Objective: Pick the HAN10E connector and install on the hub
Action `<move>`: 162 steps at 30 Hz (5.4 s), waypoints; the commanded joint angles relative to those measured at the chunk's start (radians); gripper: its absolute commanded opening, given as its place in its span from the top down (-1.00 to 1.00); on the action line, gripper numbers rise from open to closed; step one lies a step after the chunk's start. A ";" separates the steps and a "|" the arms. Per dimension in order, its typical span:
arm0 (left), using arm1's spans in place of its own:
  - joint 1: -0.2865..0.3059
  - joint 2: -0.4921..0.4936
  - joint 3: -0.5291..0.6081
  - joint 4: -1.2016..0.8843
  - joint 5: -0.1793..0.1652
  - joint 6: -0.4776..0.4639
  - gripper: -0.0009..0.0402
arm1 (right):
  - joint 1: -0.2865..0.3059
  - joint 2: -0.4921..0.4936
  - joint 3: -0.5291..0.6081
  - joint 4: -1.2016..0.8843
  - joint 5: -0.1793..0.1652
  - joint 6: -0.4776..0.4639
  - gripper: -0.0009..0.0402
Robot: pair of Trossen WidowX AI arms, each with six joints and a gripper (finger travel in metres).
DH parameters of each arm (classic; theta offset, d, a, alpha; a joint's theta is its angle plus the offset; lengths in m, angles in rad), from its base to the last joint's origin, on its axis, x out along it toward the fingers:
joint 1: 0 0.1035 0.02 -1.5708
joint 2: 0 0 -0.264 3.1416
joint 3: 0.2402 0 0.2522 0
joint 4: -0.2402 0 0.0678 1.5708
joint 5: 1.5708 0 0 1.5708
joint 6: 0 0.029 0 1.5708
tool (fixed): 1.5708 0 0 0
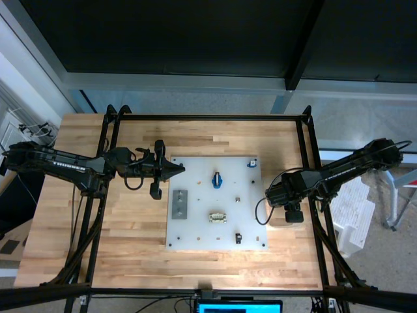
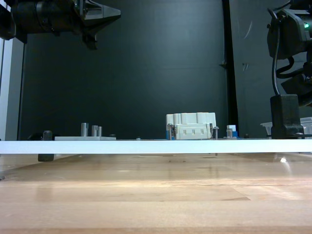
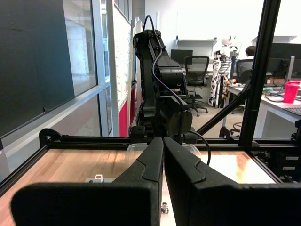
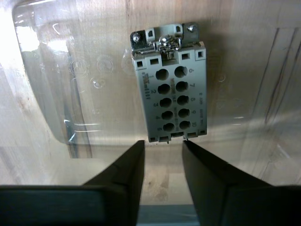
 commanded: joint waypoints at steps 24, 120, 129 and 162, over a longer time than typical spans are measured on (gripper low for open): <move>0.000 0.000 0.000 0.000 0.000 0.000 0.96 | 0.004 0.000 0.000 -0.002 0.000 -0.002 0.96; 0.000 0.000 0.000 0.000 0.000 0.000 0.96 | 0.016 -0.105 0.203 -0.101 0.086 0.040 0.35; 0.000 0.000 0.000 0.000 0.000 0.000 0.96 | 0.031 -0.105 0.139 -0.018 0.089 -0.023 -0.27; 0.000 0.000 0.000 0.000 0.000 0.000 0.96 | 0.048 -0.085 -0.059 0.180 0.114 0.036 -0.39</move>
